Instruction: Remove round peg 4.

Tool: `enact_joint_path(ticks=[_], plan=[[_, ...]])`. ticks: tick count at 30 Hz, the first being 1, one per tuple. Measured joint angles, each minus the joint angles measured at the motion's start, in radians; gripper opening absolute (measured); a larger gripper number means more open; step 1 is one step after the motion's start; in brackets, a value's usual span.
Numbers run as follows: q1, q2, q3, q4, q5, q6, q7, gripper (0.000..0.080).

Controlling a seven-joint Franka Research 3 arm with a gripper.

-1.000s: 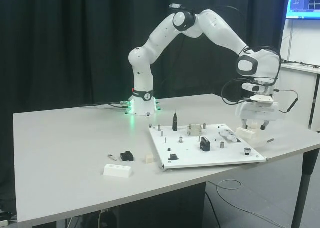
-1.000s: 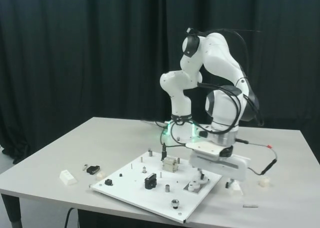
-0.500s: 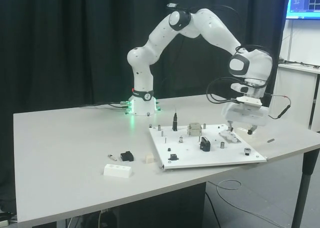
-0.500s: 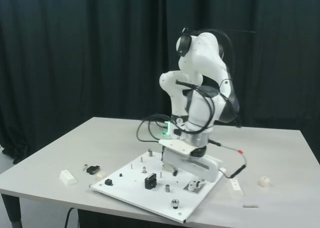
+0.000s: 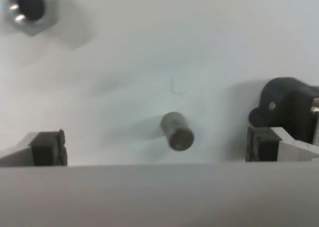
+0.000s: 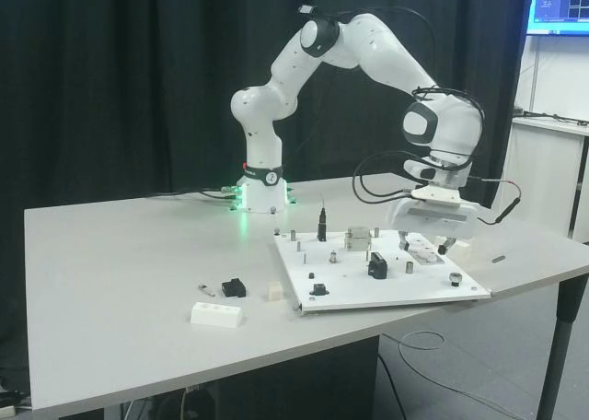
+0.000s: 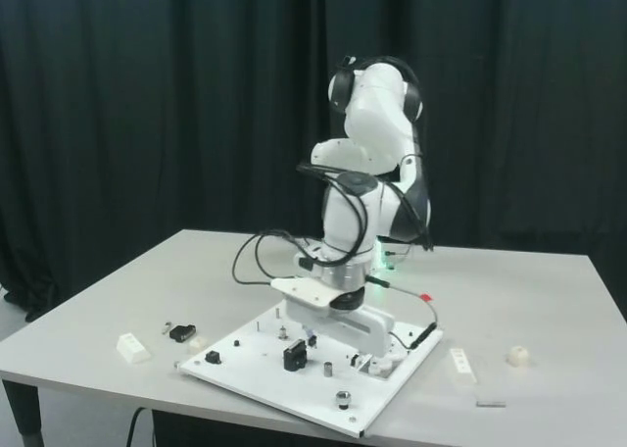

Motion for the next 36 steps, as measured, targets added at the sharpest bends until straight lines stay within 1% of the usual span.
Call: enact_joint_path(ticks=[9,14,18,23,36], plan=[[-0.070,-0.008,0.066,-0.011,0.000,0.000,-0.018,0.0800],[-0.087,-0.008,0.089,-0.021,0.000,0.001,-0.018,0.0800],[-0.088,-0.008,0.096,-0.034,0.000,0.006,-0.018,0.0800],[-0.089,-0.008,0.098,-0.050,0.000,0.022,-0.018,0.0800],[-0.104,-0.010,0.103,-0.094,0.004,0.078,-0.018,0.0800]])
